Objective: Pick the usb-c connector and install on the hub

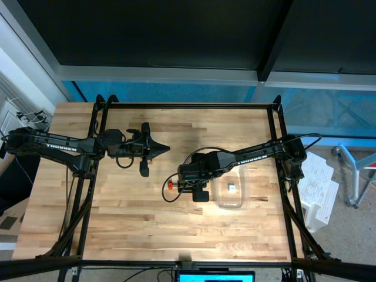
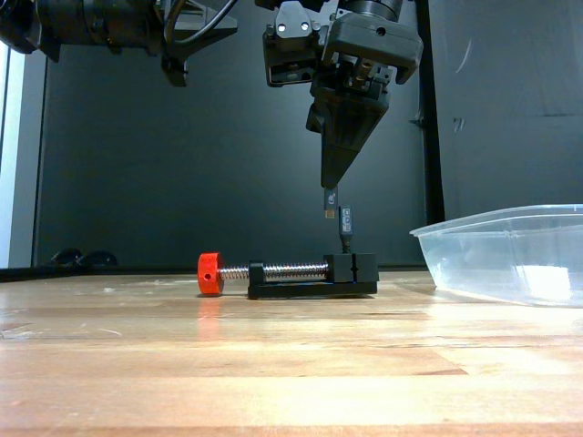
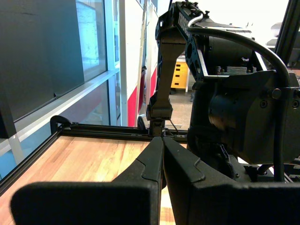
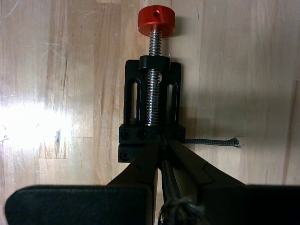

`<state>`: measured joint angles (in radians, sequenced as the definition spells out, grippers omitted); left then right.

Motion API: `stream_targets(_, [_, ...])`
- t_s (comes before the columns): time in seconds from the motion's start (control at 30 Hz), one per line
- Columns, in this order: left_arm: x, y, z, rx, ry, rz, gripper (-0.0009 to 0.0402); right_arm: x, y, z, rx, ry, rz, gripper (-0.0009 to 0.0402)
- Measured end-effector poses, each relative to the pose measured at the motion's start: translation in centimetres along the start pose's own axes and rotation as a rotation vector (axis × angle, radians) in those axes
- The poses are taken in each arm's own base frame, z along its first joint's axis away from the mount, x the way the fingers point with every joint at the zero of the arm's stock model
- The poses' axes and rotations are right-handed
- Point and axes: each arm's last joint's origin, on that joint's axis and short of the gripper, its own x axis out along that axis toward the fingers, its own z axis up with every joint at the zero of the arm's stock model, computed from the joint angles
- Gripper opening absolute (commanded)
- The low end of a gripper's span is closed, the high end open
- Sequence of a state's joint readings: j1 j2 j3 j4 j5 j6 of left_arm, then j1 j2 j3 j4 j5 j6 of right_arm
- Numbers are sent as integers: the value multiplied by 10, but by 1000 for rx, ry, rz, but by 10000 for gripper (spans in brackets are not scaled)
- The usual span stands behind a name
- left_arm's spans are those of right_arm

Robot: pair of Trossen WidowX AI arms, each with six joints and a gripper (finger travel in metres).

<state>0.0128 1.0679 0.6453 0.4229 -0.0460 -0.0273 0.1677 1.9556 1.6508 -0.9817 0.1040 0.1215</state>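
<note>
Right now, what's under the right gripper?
The hub, its black clamp end below the right gripper, which pinches the usb-c connector. From above, the arm hides much of it, though its orange-red knob shows. The left gripper hangs shut, far left.

High camera looks down, low camera level and close; both, with right wrist's, share the hub (image 2: 310, 288).

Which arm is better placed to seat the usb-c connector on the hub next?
Right. The right gripper holds the usb-c connector just above the hub, pointing down at it. The left gripper hangs shut and empty, off to the side.
</note>
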Motion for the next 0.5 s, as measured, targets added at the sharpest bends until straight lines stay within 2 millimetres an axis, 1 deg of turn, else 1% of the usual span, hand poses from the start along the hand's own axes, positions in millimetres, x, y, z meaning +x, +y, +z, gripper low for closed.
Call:
stream_targets(0.2, [0, 0, 0, 0, 0, 0, 0, 0, 0, 0, 0, 1, 0, 0])
stream_targets(0.5, [0, 0, 0, 0, 0, 0, 0, 13, 2, 1, -2, 22, 0, 0])
